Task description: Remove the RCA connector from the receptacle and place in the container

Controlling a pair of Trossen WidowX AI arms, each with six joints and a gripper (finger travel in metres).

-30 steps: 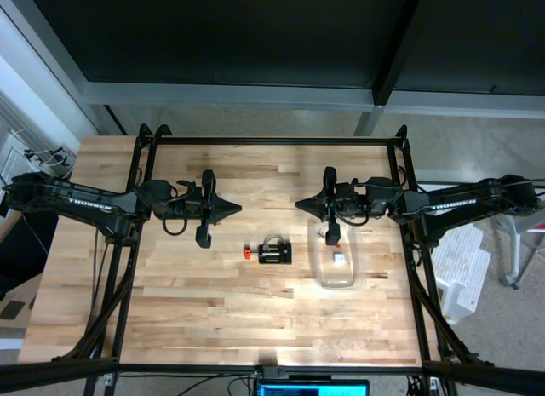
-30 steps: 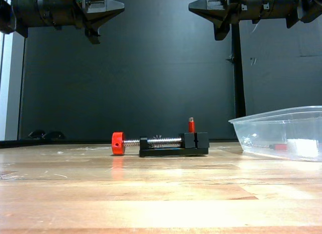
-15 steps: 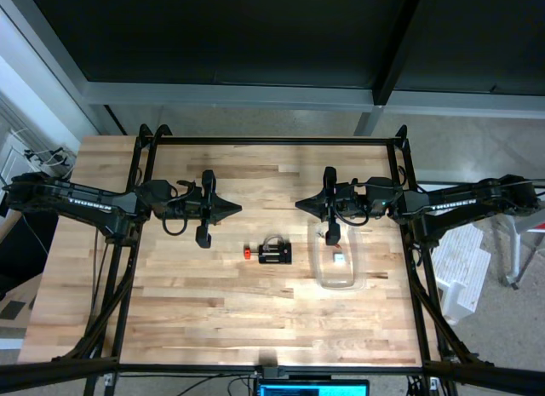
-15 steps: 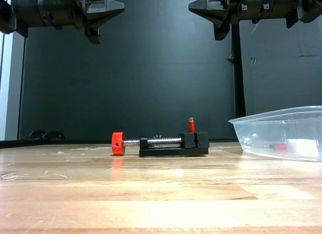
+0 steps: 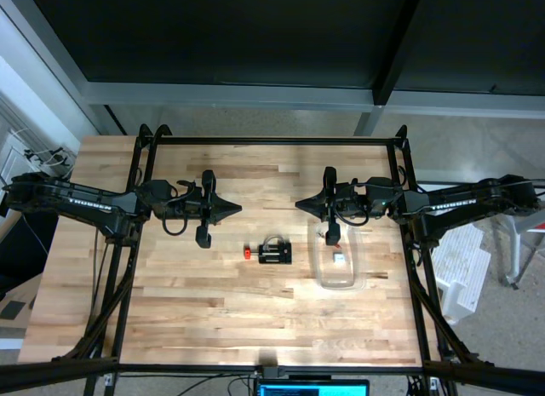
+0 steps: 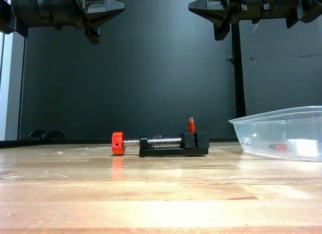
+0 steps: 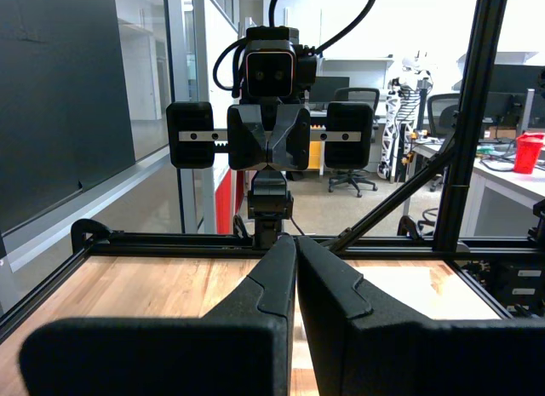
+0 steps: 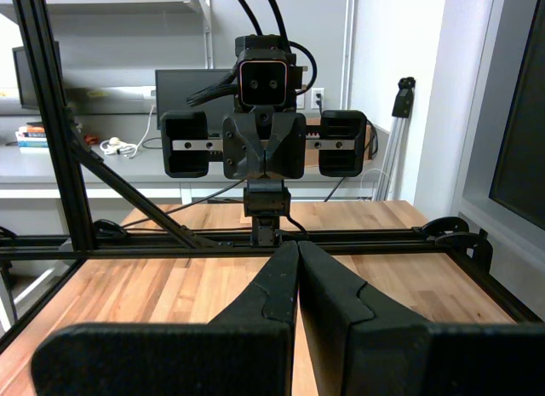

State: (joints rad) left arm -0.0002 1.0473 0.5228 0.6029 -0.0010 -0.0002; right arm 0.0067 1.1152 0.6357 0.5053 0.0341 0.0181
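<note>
My left gripper (image 5: 237, 208) and right gripper (image 5: 300, 205) hang high above the desk (image 5: 213, 311), tips facing each other across its middle, and on each the fingers (image 7: 272, 277) are pressed together on nothing. The receptacle (image 6: 173, 143) lies on the desk below the gap between them, its red knob toward my left arm's side and the RCA connector (image 6: 191, 125) standing upright at its other end. The container (image 6: 261, 136) sits near it on my right arm's side, not touching it
</note>
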